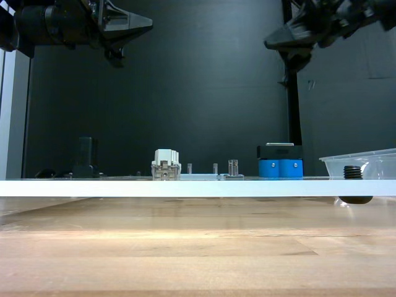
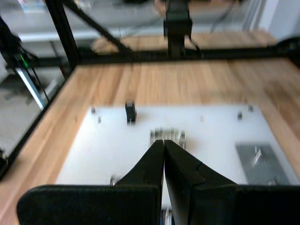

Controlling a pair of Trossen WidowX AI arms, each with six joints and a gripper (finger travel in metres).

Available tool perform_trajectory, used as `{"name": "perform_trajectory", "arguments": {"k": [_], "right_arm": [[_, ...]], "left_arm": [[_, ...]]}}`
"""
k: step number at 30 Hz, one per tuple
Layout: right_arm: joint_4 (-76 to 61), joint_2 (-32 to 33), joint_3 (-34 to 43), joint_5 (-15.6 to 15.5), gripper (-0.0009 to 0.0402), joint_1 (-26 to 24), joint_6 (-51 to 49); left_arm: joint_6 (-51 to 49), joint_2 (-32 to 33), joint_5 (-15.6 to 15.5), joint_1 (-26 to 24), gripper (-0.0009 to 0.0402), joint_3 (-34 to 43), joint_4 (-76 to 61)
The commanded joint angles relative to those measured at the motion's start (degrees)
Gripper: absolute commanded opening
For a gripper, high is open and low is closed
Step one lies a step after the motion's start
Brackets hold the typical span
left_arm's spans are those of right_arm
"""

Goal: Remove the RJ45 connector from the taskboard and place in the container

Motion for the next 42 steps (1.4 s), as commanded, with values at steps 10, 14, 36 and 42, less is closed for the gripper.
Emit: {"name": "perform_trajectory", "arguments": {"k": [10, 14, 36, 42], "right_arm": [[-25.2, 0.0, 7.4, 10.9, 0.0, 16.9, 12.8], [-31.7, 0.0, 10.1, 13.3, 0.0, 21.7, 19.6], [-51.6, 18.1, 26.1, 6.5, 0.0004, 29.1, 29.9], [-52.4, 22.1, 26.1, 5.1, 0.0057, 29.7, 32.7]], "left_arm": [[0.0, 0.0, 0.0, 0.0, 0.0, 0.0, 0.0], [0.0, 0.0, 0.0, 0.0, 0.0, 0.0, 0.0], [0.0, 0.0, 0.0, 0.0, 0.0, 0.0, 0.0], [0.0, 0.0, 0.0, 0.0, 0.0, 0.0, 0.0]]}}
